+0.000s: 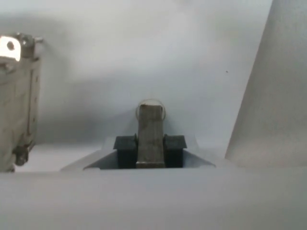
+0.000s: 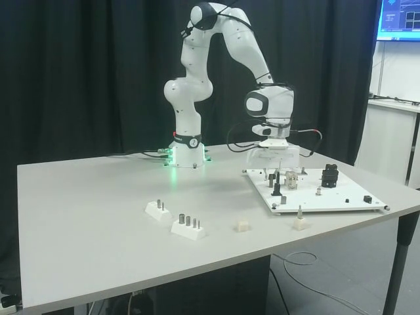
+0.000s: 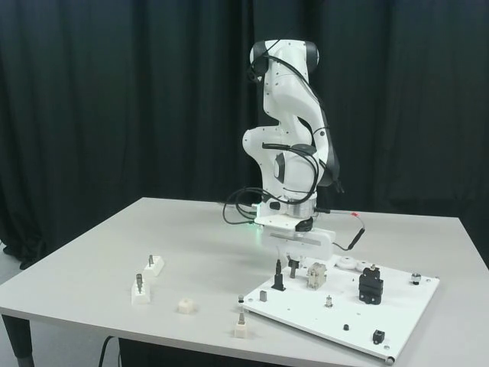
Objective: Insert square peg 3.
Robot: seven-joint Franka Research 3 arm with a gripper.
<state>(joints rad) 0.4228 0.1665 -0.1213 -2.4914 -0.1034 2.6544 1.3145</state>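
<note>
White arm bent over the white rectangular assembly board [image 3: 359, 317] at the right side of the grey bench [image 2: 85, 203]. End effector [image 1: 150, 152] closed on the grey square metal peg [image 1: 151, 136]; black finger pads [image 1: 125, 149] press it from both sides, peg upright between them, its free end pointing down at the board surface. In the wrist view a faint round mark shows on the board just at the peg tip; cannot tell whether tip and board touch. Second room view: end effector [image 3: 293, 267] low over the board's near-left part, just beside a slim upright post on a black base [image 3: 278, 277] and a small grey metal block fixture [image 3: 317, 274]. Black clamp-like fixture [image 3: 370, 286] further right on the board. Off the board, on the bench: two white peg holder blocks [image 2: 177, 219] with short pegs standing in them, two smaller white blocks [image 2: 241, 226] nearby
</note>
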